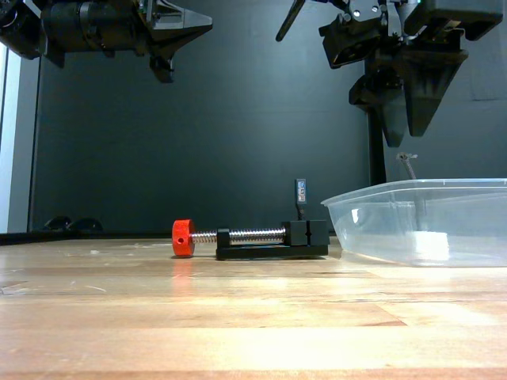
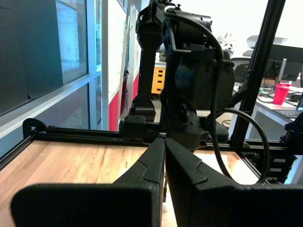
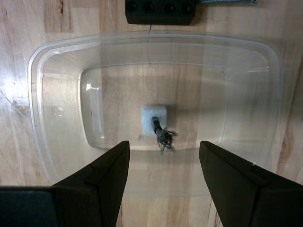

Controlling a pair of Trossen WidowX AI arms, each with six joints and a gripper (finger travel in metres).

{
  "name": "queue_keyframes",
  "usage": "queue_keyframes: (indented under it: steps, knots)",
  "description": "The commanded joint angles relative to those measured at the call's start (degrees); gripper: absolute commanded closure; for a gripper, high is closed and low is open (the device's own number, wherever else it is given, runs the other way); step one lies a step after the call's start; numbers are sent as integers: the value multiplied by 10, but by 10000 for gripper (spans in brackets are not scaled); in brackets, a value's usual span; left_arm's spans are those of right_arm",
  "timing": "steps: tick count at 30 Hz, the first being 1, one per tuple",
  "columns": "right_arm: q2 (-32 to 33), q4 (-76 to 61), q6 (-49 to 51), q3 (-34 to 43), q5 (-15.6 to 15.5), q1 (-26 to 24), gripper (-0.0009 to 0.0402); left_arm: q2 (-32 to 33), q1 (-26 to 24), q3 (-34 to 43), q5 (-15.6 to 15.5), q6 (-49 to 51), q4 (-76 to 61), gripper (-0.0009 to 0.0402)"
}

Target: Pick the usb-c connector and install on the hub

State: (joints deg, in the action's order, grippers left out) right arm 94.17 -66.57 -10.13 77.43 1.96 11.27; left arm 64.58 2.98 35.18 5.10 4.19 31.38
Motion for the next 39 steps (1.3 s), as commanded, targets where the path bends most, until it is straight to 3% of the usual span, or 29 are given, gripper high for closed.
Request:
queue_keyframes:
  steps: [1,11,39]
  knots:
    - [6,3,1,-4,0,1,189,0,0,0,0,0,0,393]
    - [11,47,1,-42,0,3,189,0,0,0,0,0,0,393]
    - [11,51,1,-46,0,5,190,0,0,0,0,0,0,393]
